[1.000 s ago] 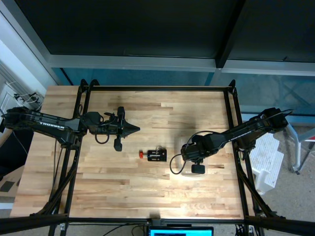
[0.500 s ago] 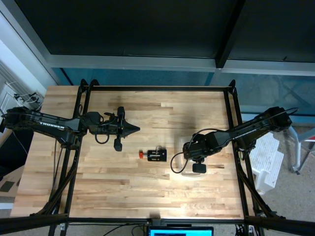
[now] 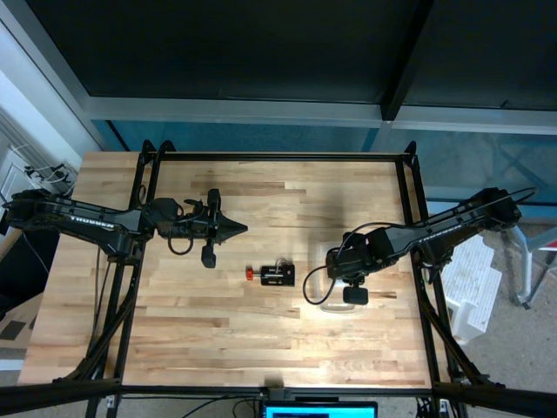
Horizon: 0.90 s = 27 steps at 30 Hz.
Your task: Pick the rca connector and install on the hub
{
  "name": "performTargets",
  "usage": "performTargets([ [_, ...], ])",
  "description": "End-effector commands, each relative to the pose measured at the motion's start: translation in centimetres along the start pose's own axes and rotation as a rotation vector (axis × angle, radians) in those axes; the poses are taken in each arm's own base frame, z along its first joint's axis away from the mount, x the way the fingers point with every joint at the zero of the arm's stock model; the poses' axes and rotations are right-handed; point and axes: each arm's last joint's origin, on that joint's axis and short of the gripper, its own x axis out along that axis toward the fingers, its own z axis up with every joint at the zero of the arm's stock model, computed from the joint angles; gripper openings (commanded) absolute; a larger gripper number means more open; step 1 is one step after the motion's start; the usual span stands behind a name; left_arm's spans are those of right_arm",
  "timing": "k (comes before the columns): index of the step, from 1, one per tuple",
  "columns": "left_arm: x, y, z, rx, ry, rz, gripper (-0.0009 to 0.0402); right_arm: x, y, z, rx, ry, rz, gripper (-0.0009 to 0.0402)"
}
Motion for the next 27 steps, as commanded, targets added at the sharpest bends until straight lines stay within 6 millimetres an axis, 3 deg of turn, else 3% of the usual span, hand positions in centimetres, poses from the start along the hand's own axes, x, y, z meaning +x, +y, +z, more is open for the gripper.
performTargets([
  [1,0.01,0.0,0.01,0.0,0.0,0.0,0.0,-0.21,-0.01,0.01,0.001,-0.007,0.002,0.0004],
  [27,0.0,0.0,0.02,0.0,-0.001,0.0,0.0,-0.42,-0.02,0.19,0.003,-0.015,0.004,0.0004],
])
